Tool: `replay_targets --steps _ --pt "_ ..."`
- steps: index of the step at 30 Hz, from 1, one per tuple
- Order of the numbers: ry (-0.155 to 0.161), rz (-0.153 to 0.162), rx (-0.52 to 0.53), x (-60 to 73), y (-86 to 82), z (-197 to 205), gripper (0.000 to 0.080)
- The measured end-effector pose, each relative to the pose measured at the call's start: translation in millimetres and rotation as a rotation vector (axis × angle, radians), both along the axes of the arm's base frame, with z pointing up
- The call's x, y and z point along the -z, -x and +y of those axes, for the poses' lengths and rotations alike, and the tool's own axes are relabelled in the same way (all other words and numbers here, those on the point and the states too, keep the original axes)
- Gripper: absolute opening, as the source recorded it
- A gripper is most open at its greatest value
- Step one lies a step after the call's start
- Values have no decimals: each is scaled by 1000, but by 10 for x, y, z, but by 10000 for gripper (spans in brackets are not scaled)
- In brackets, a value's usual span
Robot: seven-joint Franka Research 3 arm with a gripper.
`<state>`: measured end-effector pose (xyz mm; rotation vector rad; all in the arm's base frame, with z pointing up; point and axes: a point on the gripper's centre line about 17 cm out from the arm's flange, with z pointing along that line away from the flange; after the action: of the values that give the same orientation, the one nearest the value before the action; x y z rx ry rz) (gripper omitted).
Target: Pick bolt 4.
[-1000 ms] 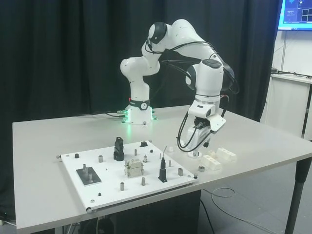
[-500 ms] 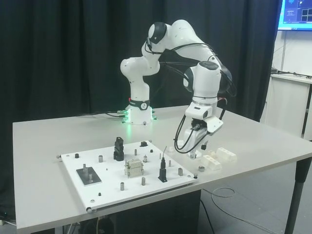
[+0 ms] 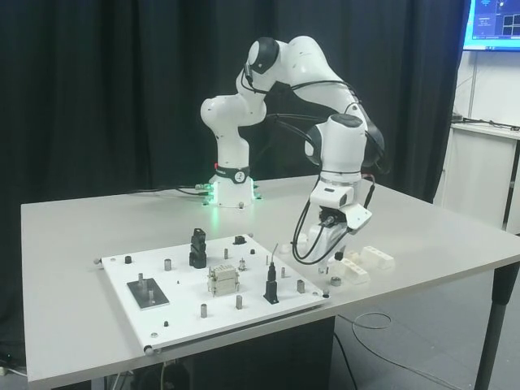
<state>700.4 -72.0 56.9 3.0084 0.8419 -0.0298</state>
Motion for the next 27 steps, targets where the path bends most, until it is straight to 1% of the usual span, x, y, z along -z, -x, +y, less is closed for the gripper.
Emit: replay_targets --steps 5,13,23,27 --pt "13 -3 -15 46 9 5 800" --pt "13 -7 -15 109 27 29 800" --pt "12 -15 -12 234 65 79 800" --pt "12 -22 -15 284 66 110 800"
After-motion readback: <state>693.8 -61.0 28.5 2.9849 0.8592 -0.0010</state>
